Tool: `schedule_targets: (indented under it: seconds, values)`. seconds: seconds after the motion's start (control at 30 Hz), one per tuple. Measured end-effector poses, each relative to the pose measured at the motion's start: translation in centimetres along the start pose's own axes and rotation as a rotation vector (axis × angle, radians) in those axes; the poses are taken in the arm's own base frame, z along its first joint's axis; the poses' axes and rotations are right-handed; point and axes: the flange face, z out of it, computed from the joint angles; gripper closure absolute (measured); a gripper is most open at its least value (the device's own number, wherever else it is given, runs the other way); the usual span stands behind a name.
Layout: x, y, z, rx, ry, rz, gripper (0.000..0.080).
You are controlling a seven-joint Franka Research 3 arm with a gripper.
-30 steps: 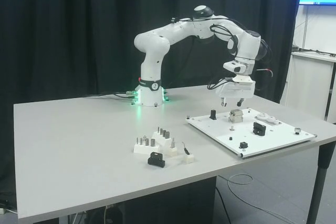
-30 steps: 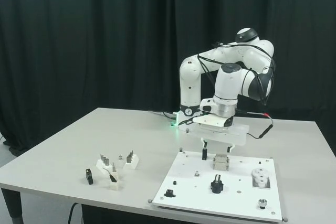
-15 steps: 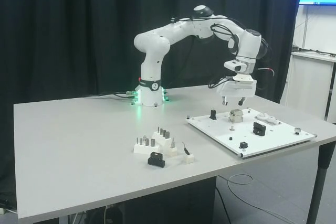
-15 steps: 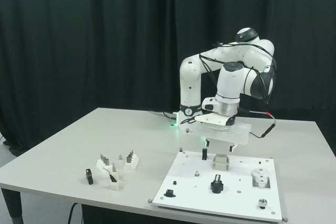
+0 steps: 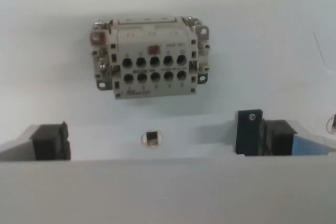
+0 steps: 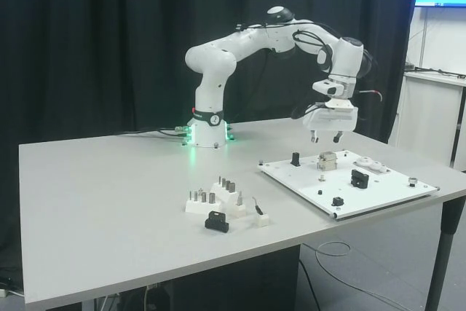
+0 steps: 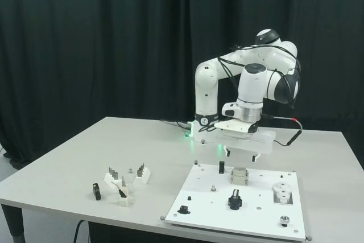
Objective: Pick square peg 2.
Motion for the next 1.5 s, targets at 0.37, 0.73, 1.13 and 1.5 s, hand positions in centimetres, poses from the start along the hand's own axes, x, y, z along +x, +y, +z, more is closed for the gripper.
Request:
schedule_targets:
  seconds: [0.37, 0.73, 1.13, 1.5]
  values:
    - [-0.2, 0.0, -0.4, 0.003, 0.001, 0.003, 0.0003]
    - [-0.3, 0.0, -0.7, 0.008, 0.003, 0.004, 0.0003]
    - [-0.5, 0.0, -1.0, 0.012, 0.005, 0.004, 0.0003]
    - [-0.7, 0.0, -1.2, 0.015, 0.007, 0.009, 0.0003]
